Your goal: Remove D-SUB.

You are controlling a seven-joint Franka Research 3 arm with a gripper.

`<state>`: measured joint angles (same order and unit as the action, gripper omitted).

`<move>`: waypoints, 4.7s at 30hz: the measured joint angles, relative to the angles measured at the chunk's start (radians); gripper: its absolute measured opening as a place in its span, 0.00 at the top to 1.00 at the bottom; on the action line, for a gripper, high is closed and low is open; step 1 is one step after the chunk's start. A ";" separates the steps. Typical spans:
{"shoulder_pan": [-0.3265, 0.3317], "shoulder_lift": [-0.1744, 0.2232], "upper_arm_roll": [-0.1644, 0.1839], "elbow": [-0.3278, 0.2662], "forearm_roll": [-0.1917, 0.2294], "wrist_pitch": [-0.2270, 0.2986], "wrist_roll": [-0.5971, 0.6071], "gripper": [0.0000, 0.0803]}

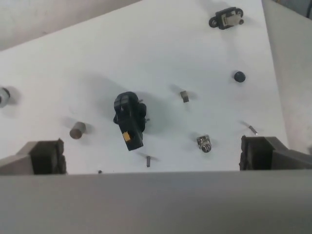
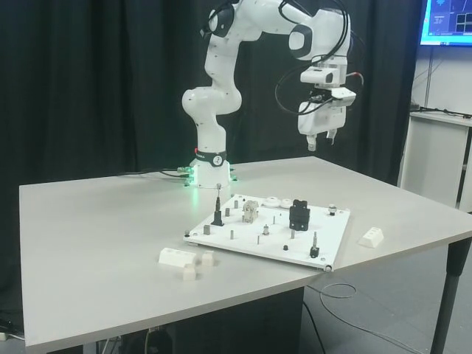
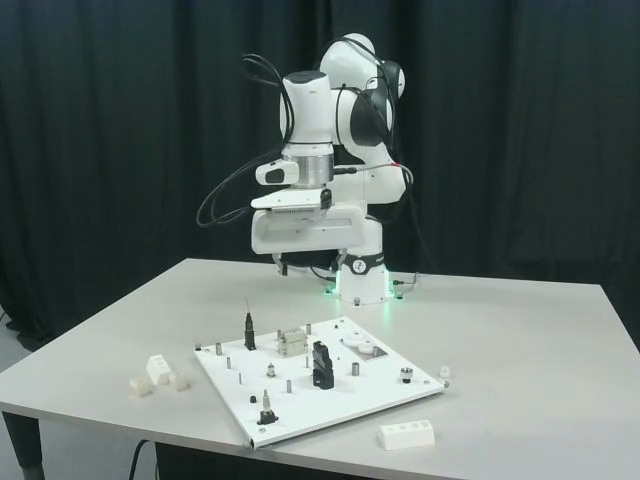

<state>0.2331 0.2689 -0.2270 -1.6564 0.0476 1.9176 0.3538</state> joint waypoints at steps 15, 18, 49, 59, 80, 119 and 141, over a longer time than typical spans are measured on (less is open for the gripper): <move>0.000 0.015 -0.001 0.001 -0.008 -0.052 -0.109 0.00; 0.000 0.021 -0.001 0.001 -0.008 -0.072 -0.131 0.00; 0.049 0.025 0.008 -0.213 0.011 0.117 -0.184 0.00; 0.049 -0.001 0.003 -0.308 0.002 0.197 -0.202 0.00; 0.049 -0.010 -0.008 -0.393 0.000 0.296 -0.234 0.00; 0.049 0.071 -0.004 -0.408 0.000 0.433 -0.249 0.00; 0.049 0.089 -0.006 -0.407 0.000 0.448 -0.249 0.11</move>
<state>0.2816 0.3582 -0.2328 -2.0635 0.0475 2.3652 0.1045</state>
